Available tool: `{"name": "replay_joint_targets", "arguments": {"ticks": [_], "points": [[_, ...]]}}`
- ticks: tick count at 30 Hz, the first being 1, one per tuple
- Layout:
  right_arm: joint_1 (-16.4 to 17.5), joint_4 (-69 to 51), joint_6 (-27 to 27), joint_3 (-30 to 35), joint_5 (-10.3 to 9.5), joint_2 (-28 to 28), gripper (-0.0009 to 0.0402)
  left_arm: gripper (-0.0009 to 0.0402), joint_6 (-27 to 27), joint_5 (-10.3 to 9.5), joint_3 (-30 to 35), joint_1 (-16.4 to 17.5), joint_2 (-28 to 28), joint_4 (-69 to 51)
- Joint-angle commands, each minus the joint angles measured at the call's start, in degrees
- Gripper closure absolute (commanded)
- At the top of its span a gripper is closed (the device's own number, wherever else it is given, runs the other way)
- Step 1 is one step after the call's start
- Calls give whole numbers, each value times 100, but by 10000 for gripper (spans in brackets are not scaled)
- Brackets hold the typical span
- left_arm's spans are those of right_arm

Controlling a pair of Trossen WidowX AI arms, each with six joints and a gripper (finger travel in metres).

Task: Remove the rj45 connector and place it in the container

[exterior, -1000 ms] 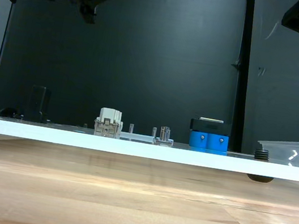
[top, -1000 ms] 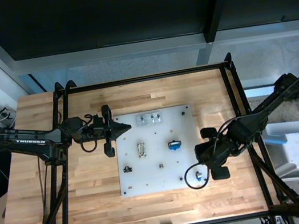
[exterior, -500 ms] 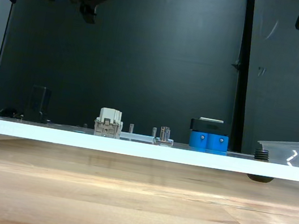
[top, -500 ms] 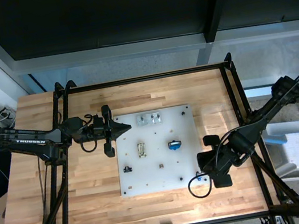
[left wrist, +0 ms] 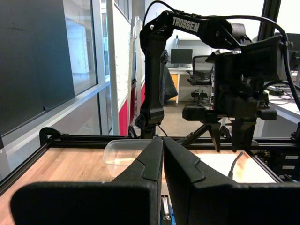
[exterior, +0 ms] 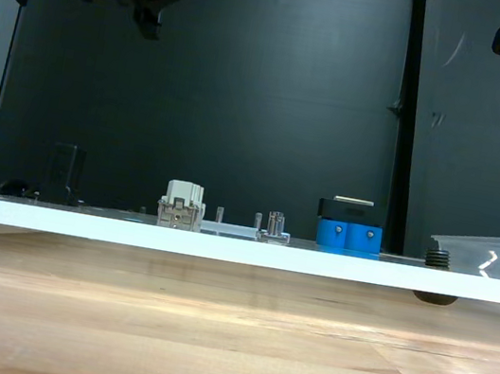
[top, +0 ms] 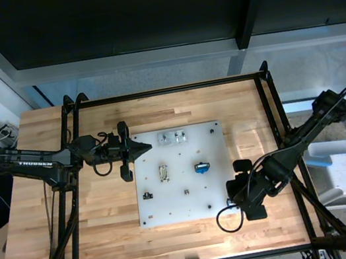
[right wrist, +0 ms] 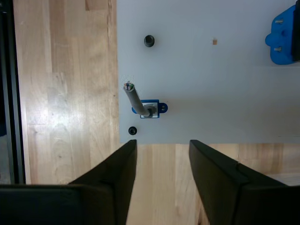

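Hovering above the near right corner of the white board [right wrist: 211,93], the right end effector [right wrist: 162,142] points straight down with its two fingers [right wrist: 123,161] spread wide apart, and it holds nothing. In the high view this end effector [top: 236,193] covers that corner. Just beyond its fingertips, close to the near edge of the board, the rj45 connector [right wrist: 149,109] sits plugged in a small blue holder [right wrist: 161,108], and a short grey cable stub [right wrist: 135,97] leans out of it. The fingers are not touching the connector. The wooden table [right wrist: 65,93] shows beside the board and under it. Further in, near the middle of the board, stand a blue block [exterior: 349,234] and a pale grey connector [exterior: 180,206], well apart from each other. Further again, the left end effector [top: 146,147] hangs in the air at the left edge of the board – its fingers [left wrist: 150,159] are pressed together with only a thin slit between them, and there is nothing in them. The container [left wrist: 124,157] – a clear tub – lies on the table on the right side, off the board; in the low view its rim [exterior: 494,249] rises behind the right end of the board. I cannot tell whether it touches the board.
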Motion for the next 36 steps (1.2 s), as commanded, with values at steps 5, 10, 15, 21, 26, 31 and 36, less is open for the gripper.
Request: {"name": "replay_joint_targets", "arguments": {"ticks": [5, 10, 15, 21, 26, 31, 36], "points": [[17, 94, -44, -2, 109, 227, 210, 392, 2, 2, 2, 0, 0, 0], [28, 249, -98, -15, 109, 407, 210, 392, 2, 2, 2, 2, 0, 0], [31, 313, -92, -13, 151, 540, 210, 392, 2, 2, 2, 2, 0, 0], [31, 435, -85, -20, 153, 730, 210, 392, 2, 2, 2, 0, 0, 0], [28, 560, -85, -35, 157, 833, 210, 392, 2, 2, 2, 2, 0, 0], [31, 588, -74, -107, 173, 848, 212, 392, 2, 2, 2, 0, 0, 0], [28, 645, -74, -192, 197, 848, 222, 392, 2, 2, 2, 2, 2, 0]]}}
